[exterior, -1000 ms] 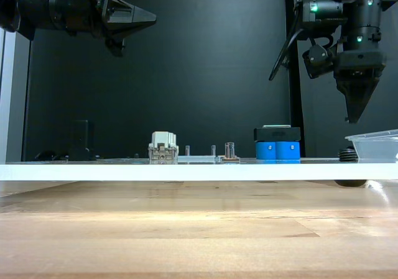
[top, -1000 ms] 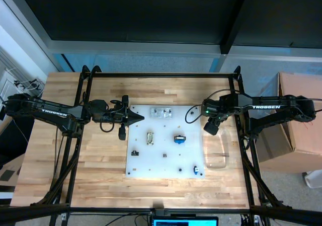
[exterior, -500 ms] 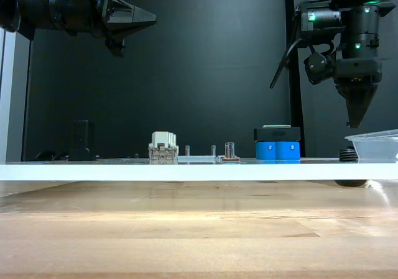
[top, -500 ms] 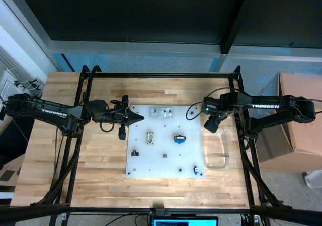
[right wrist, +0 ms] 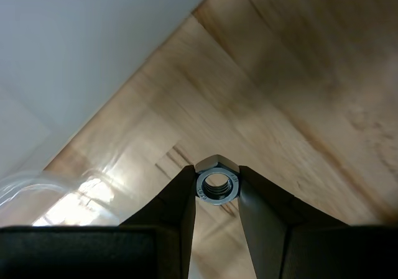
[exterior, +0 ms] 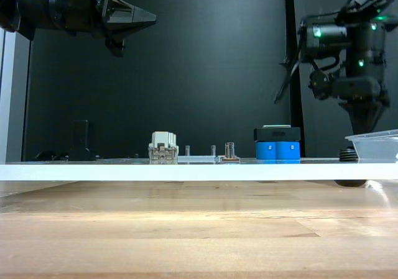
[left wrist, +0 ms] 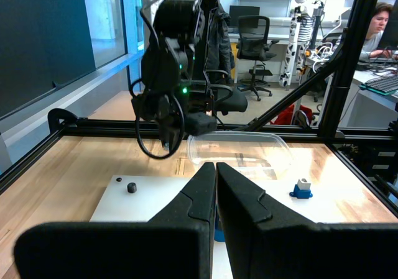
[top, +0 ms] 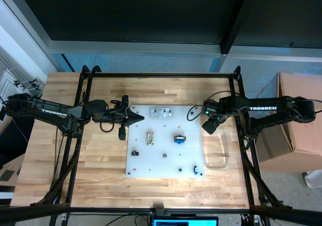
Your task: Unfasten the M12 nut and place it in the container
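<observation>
The small silver nut [right wrist: 217, 186] is held between the fingers of my right gripper [right wrist: 217, 189], which is shut on it. That gripper [top: 208, 128] hangs in the air off the board's right edge, by the far end of the clear container [top: 221, 154]. In the right wrist view, bare wood lies under the nut and the container rim [right wrist: 37, 192] is beside it. The black ribbed stud [exterior: 347, 156] stands bare on the white board [top: 151, 160]. My left gripper [top: 142, 118] is shut and empty, high over the board's far left edge.
On the board stand a blue block [top: 179, 139], a grey connector [top: 150, 138], a clear part [top: 162, 113] at the far edge and a small blue piece [top: 195, 170] near the front right. A black frame [top: 161, 75] surrounds the table.
My right gripper has come down a little with the nut and shifted slightly, its tip now close above the container's rim height. The left arm has not moved.
</observation>
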You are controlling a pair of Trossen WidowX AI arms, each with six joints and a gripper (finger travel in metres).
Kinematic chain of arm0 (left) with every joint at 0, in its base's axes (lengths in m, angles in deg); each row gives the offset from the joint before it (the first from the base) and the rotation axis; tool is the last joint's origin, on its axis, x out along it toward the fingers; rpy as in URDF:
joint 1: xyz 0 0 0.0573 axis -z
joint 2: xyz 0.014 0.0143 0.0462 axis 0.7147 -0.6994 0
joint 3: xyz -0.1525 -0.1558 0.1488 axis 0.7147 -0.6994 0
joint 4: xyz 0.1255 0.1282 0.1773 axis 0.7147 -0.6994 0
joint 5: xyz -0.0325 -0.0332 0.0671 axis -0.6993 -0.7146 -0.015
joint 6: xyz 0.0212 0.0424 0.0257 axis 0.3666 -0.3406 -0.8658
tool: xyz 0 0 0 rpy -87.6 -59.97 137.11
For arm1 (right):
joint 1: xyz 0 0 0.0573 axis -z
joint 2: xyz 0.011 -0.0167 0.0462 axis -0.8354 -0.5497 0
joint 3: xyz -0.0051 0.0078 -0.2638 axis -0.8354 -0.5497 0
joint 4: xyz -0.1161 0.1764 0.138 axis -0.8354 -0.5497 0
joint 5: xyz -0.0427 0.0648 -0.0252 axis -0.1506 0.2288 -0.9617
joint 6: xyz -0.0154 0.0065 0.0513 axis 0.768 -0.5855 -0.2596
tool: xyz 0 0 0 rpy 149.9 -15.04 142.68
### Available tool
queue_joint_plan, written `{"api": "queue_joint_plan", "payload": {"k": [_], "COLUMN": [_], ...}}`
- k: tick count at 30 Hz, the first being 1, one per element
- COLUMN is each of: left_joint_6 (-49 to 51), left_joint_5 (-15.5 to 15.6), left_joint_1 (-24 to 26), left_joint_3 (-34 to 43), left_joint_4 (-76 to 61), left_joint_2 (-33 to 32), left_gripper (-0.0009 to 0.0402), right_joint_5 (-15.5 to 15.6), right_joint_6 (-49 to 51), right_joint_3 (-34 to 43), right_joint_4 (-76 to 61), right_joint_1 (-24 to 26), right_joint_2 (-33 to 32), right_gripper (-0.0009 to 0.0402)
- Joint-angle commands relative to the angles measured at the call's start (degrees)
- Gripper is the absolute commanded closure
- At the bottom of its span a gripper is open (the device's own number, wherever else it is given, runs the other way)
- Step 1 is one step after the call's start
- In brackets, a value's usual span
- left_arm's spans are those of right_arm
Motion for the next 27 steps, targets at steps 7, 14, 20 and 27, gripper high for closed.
{"api": "queue_joint_plan", "payload": {"k": [7,14,20,27], "left_joint_6": [0.0,0.0,0.0,0.0], "left_joint_5": [0.0,0.0,0.0,0.0], "left_joint_1": [0.0,0.0,0.0,0.0], "left_joint_3": [0.0,0.0,0.0,0.0], "left_joint_4": [0.0,0.0,0.0,0.0], "left_joint_2": [0.0,0.0,0.0,0.0], "left_gripper": [0.0393,0.0393,0.0393,0.0393], "right_joint_5": [0.0,0.0,0.0,0.4], "right_joint_6": [-4.3,-5.3,-5.9,-5.8], "right_joint_3": [-7.0,-7.8,-7.8,-6.9], "right_joint_4": [6.7,6.8,6.7,6.4], "right_joint_1": [0.1,0.0,0.0,0.0], "right_joint_2": [0.0,0.0,0.0,0.0], "right_gripper": [0.0377,0.0281,0.0187,0.0137]}}
